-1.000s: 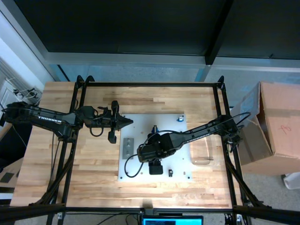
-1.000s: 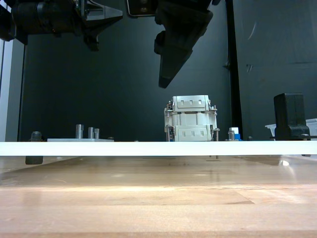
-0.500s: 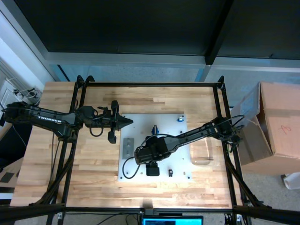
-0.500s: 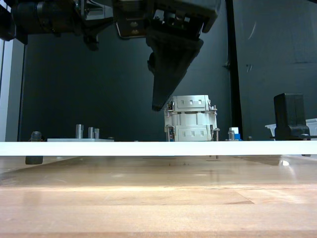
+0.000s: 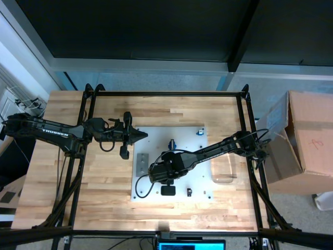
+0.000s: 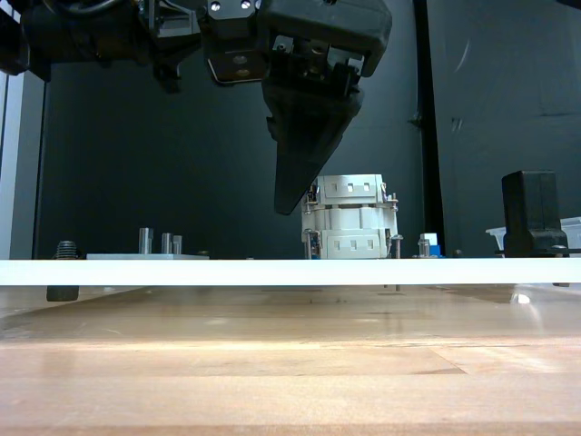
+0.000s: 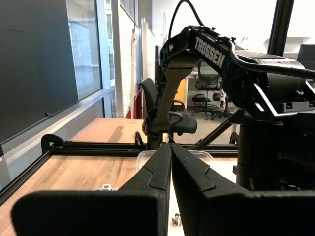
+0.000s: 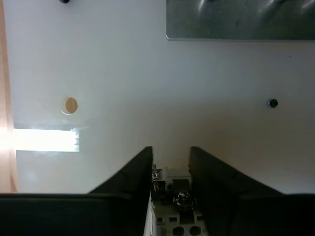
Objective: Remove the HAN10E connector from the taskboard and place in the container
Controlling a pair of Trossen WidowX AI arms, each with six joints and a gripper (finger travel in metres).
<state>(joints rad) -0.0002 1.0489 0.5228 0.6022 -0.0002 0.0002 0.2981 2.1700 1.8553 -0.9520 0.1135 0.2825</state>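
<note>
HAN10E connector (image 6: 349, 218) sat in its seat on the taskboard (image 5: 156, 136). Only the right wrist view showed the right gripper (image 8: 170, 151) open astride it. At the board's far-left corner, the left gripper (image 7: 171, 147) hovered closed and empty.

Wooden table (image 5: 104, 200): white taskboard (image 5: 187, 138) on it, clear container (image 5: 224, 180) beside.

A grey metal plate (image 5: 142, 164) with upright pegs (image 6: 159, 242) lies just beside the right jaws, toward the left jaws. A black block (image 6: 531, 213) stands on their other side, and a cardboard box (image 5: 307, 140) farther out (off the wooden desk (image 5: 67, 187)).
</note>
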